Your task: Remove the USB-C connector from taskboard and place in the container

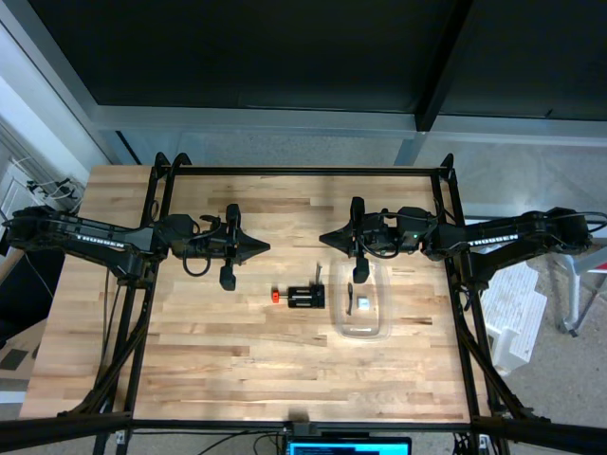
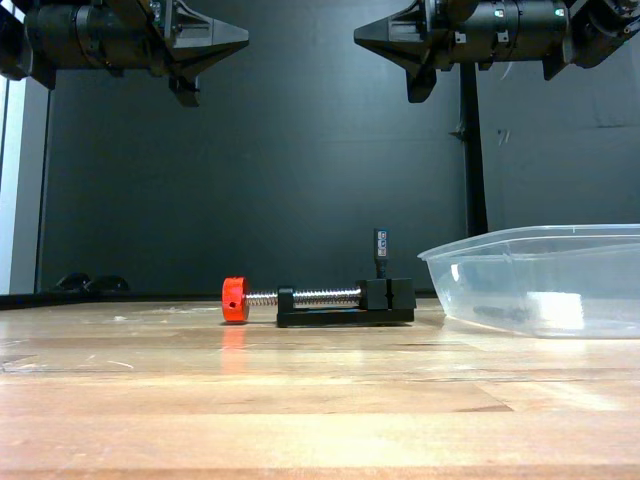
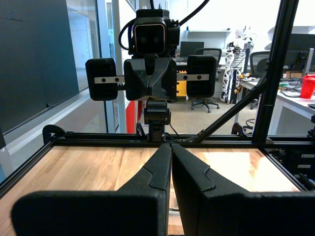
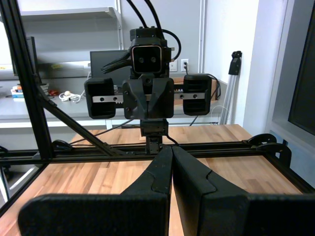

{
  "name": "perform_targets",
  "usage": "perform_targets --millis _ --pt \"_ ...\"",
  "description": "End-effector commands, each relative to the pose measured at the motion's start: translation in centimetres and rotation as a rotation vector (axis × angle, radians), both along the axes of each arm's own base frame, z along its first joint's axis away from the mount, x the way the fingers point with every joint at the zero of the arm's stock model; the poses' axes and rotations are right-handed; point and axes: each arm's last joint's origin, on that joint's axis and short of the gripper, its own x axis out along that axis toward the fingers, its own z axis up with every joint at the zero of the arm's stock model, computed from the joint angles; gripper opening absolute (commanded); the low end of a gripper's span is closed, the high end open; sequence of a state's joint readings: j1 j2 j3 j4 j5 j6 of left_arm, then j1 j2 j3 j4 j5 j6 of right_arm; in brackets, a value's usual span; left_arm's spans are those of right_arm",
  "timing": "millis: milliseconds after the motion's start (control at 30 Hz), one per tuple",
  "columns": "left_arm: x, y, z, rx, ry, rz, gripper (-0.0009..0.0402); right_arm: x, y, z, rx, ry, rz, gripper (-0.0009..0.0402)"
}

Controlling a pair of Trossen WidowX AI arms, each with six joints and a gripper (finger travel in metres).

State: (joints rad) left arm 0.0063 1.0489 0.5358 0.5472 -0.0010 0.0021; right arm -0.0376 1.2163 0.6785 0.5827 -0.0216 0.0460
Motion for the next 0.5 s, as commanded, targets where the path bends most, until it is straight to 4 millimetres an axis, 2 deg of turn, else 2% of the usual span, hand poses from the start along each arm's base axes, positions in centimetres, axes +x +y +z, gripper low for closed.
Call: perform_targets --millis 33,500 --pt "0.01 0.0 -0.01 0.0 0.0 0.0 0.0 0.01 0.01 -0.04 -0.001 0.003 -0.016 0.0" --pt "0.01 0.0 -0.01 0.0 0.0 0.0 0.0 -0.13 0.44 -0.64 -0.002 0.021 -0.01 0.0"
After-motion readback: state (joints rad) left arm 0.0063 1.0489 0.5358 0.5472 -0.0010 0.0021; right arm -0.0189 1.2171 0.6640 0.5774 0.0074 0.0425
